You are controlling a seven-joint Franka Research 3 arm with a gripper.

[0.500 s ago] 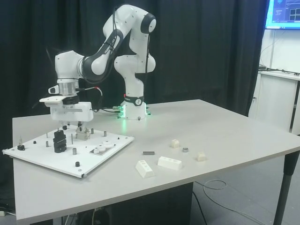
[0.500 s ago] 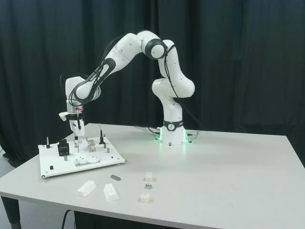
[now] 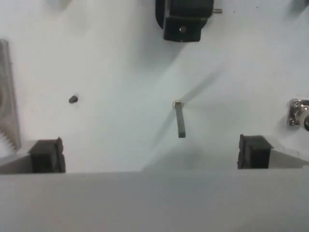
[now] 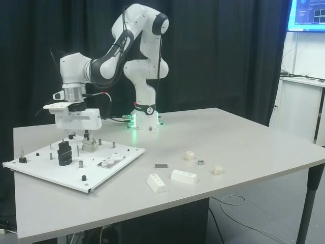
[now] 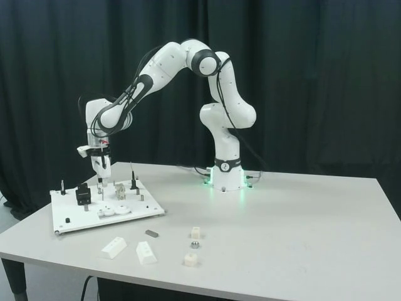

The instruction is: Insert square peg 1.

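A thin grey square peg [image 3: 179, 119] stands upright in a hole of the white board [image 3: 111, 63], free of any grip. My gripper [image 3: 149, 152] is open directly above it, with one black fingertip [image 3: 46, 154] on each side and well apart from the peg. In the first room view the gripper [image 4: 79, 135] hangs just over the rear part of the board [image 4: 122, 156]. The second room view shows the gripper [image 5: 101, 178] over the same board [image 5: 147, 212].
On the board stand a black block [image 4: 64, 152], white gears [image 4: 109, 161], a toothed metal piece [image 3: 6, 96] and several small posts. On the grey table beside it lie two white blocks [image 4: 184, 176], a short grey bar [image 4: 161, 165], a nut [image 4: 201, 162] and two small pieces [image 4: 218, 169].
The gripper has risen slightly above the board. Nothing else on the board or table has moved.
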